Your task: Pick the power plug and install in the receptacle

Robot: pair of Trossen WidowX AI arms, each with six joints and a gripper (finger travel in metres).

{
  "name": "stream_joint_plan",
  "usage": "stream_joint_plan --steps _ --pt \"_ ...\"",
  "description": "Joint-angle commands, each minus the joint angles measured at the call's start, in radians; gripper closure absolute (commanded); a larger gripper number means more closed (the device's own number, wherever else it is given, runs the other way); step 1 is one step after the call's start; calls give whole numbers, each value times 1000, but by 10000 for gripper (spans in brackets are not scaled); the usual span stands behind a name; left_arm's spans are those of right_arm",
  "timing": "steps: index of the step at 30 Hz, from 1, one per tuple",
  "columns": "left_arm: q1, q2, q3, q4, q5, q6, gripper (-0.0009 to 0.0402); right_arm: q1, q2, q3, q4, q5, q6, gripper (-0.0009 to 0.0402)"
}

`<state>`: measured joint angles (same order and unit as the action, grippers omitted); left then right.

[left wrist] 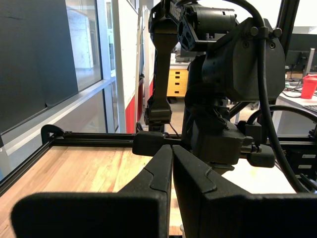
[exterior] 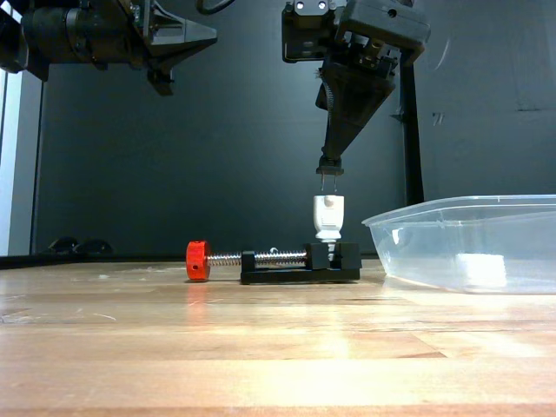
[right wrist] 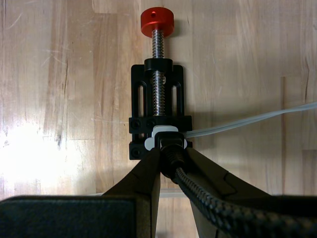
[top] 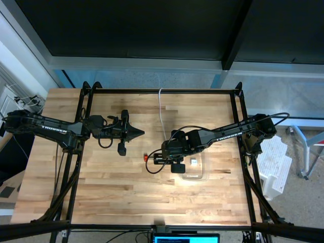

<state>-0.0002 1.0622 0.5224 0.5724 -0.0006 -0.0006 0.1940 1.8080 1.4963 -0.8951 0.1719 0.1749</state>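
Plug [exterior: 329, 174]: tiny, black, pinched at the tip of the right gripper [right wrist: 170, 157]. Its prongs point down, and it hangs just above the receptacle [exterior: 328, 215] without touching it. A dark braided cord [right wrist: 213, 204] runs back from it along the gripper.

Receptacle: white, standing upright and clamped in a black fixture with a red knob [exterior: 198, 261] at the far end of its screw. A white cable [right wrist: 247, 120] leads off across the surface [exterior: 261, 347].

Step in hand, by my reading: insertion. The plug looks close to centred over the white face. To do it well, square the prongs with the slots, come straight down without tilting, and let go only once the plug is seated. Sideways drift would jam the prongs on the face.

Tray [exterior: 408, 221]: clear plastic, just beside the fixture, with a white cube [exterior: 480, 269] inside.

Left gripper [left wrist: 172, 148]: fingers pressed together and holding nothing, high over the left half of the surface, well apart from the work.
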Motion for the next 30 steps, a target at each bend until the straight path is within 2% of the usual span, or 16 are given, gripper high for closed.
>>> stream_joint_plan --steps 1,30 --pt "0 0 0 0 0 0 393 0 1 0 3 1 1 393" --pt "0 0 0 0 0 0 393 -1 1 -33 38 0 0 393"
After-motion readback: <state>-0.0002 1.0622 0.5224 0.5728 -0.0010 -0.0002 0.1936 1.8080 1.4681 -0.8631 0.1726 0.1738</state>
